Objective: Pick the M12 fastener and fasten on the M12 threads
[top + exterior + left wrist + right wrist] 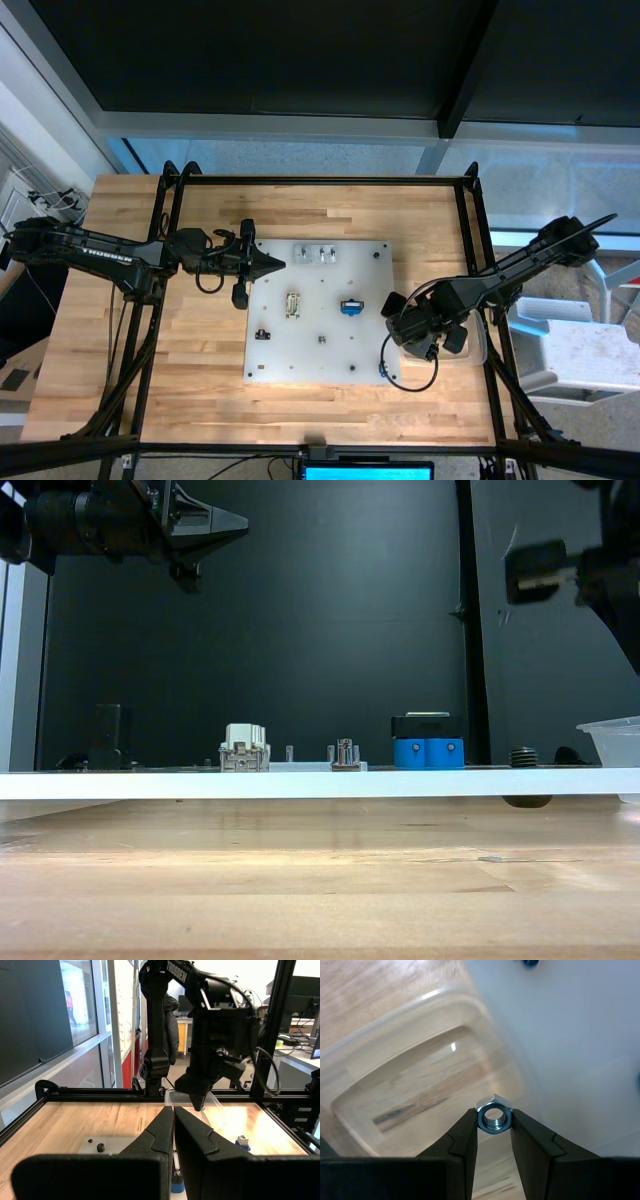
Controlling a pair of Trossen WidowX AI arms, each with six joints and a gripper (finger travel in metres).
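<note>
M12 nut (494, 1116), right wrist view: clamped between the right gripper's (494, 1120) fingertips, above the clear tray (395, 1085).
Left wrist view: left gripper (173, 1112) fingers together, holding nothing.
High view: right gripper over the white board's (300, 350) right edge; left gripper over its far left edge.
Low view: stud (524, 757) ribs bare.

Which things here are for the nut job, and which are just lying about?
For the job: silver nut, pinched in the right gripper above the clear tray; bare black stud on the board.
Lying about: left gripper, shut, over the board's left edge; blue block; grey connector.
</note>
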